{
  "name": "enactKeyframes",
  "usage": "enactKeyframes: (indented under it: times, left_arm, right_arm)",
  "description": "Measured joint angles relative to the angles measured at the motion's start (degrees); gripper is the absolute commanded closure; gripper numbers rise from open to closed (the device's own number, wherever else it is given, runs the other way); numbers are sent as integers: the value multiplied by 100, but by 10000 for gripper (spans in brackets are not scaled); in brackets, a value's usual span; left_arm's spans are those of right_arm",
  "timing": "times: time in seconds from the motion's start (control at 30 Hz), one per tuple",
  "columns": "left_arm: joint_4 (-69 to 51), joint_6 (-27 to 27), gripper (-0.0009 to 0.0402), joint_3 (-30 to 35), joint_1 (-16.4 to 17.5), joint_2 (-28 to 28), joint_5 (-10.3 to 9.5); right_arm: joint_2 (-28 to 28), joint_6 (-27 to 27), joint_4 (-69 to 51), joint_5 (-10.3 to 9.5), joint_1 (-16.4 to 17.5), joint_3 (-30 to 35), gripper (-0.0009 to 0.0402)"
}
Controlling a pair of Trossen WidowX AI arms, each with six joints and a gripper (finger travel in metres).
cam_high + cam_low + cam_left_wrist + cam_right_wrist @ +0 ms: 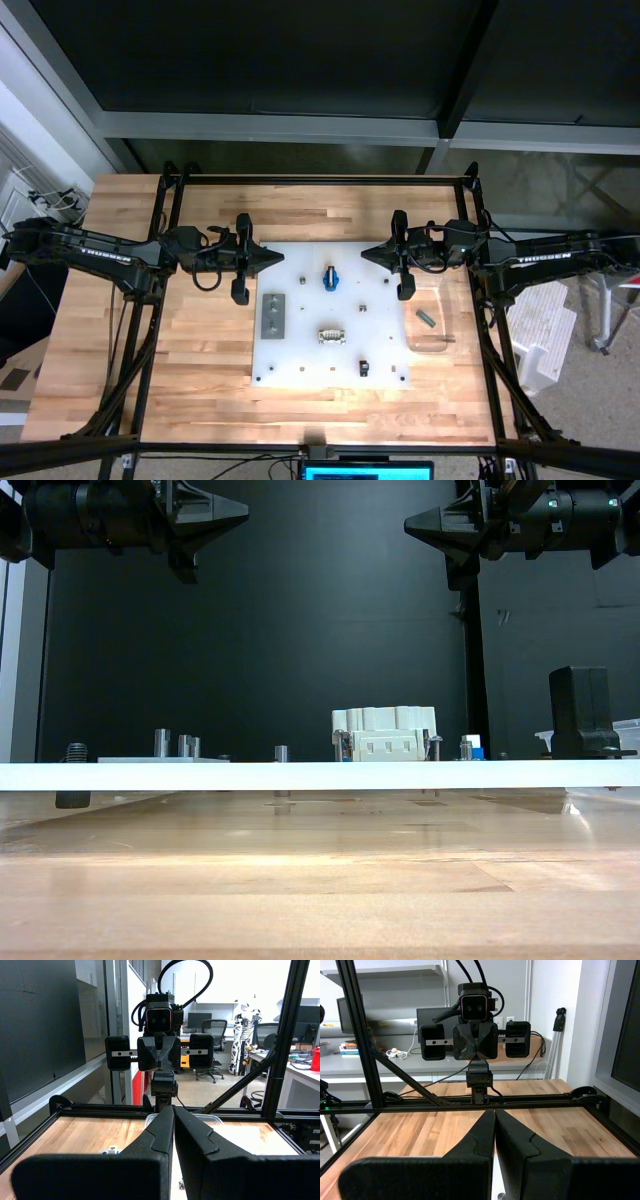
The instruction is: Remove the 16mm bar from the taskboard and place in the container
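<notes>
Near the worktop's (200, 380) right edge, the bar (427, 318) lay inside the clear tray (441, 345), off the white board (300, 335). The left claw (276, 258) and right claw (366, 254) hung clenched and empty above the board's far edge. Nothing seemed left to grasp, so I judged it best to leave both parked.

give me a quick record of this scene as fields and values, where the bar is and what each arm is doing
16mm bar: lying inside the container
container: on the table, just right of the taskboard
left gripper: raised above the board's far left corner, jaws shut, empty
right gripper: raised above the board's far edge, jaws shut, empty
on board: grey block, blue knob, silver connector
task state: looks done
</notes>
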Motion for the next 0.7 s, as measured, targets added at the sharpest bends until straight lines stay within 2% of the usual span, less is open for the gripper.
enactKeyframes:
  times: [0.7]
  left_arm:
    - [0,0,393,2,0,0,2]
  right_arm:
    - [0,-2,-195,-2,0,2,393]
